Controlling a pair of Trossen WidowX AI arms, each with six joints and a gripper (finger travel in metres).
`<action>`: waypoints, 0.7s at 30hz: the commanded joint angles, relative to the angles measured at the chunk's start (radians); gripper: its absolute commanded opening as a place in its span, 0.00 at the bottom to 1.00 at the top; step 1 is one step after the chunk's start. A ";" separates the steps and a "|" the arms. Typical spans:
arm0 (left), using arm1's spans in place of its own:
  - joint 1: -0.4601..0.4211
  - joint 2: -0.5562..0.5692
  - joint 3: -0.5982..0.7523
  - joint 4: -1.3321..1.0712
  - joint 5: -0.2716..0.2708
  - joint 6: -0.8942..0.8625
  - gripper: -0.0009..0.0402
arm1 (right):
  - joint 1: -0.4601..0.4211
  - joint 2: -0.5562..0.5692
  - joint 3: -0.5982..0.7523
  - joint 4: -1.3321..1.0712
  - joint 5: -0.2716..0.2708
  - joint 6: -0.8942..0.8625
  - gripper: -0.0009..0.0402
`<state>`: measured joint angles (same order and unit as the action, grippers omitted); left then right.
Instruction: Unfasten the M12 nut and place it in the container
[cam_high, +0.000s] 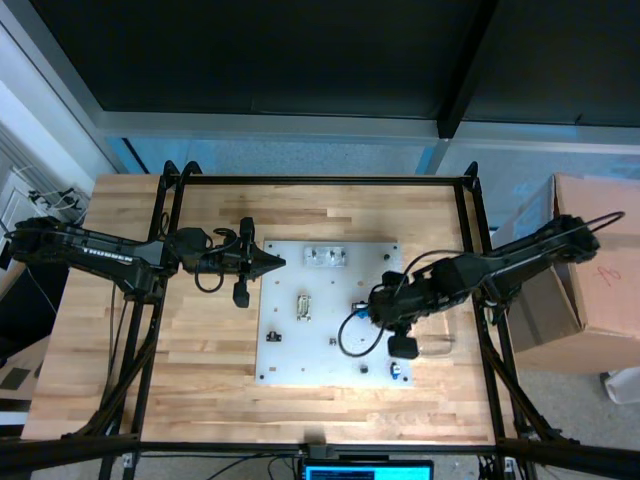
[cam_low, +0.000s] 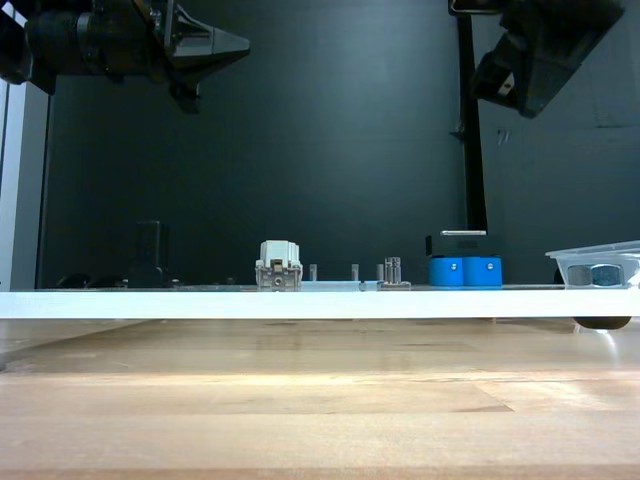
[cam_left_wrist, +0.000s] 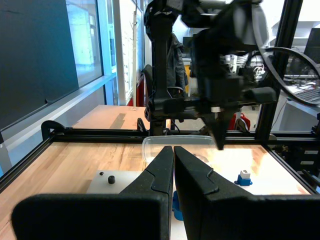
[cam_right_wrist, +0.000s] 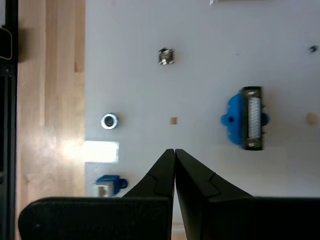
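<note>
Table (cam_high: 200, 330): pale wood planks inside a black frame, filling the middle of the high view.
Board (cam_high: 300, 360): white plate at the centre of the high view. In the low view we see it edge-on, as a pale band across the middle of the frame.
Left gripper (cam_high: 276, 262): left of centre in the high view, with its tips over the board's left edge. It sits at the upper left of the low view, well above the board. We see its fingers (cam_left_wrist: 157, 172) pressed together, with nothing between them.
Right gripper (cam_right_wrist: 174, 150): right of centre in the high view, above the board's right half, and at the upper right of the low view, raised well clear. Its fingers meet and grip nothing.
Container (cam_low: 600, 252): clear tray at the right edge of the low view. In the high view it lies just beside the board's right edge, partly under the right arm.
Blue connector (cam_right_wrist: 240, 125): lies flat on the board, well apart from the nut.
M12 nut (cam_low: 605, 273): at the lower right of the low view, in front of the tray. The right wrist view shows us a silver ring with a dark centre on the white board near its edge. It sits low on its stud, covering the ribs, apart from both grippers.
</note>
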<state>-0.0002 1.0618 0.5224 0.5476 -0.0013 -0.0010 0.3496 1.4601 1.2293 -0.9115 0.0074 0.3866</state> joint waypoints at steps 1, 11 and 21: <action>0.000 0.000 0.000 0.000 0.000 0.000 0.02 | 0.026 0.076 0.087 -0.073 0.001 0.061 0.02; 0.000 0.000 0.000 0.000 0.000 0.000 0.02 | 0.087 0.269 0.320 -0.260 0.002 0.196 0.05; 0.000 0.000 0.000 0.000 0.000 0.000 0.02 | 0.118 0.332 0.396 -0.275 0.074 0.415 0.37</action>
<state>-0.0002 1.0618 0.5224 0.5472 -0.0013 -0.0006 0.4660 1.7927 1.6249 -1.1858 0.0486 0.7254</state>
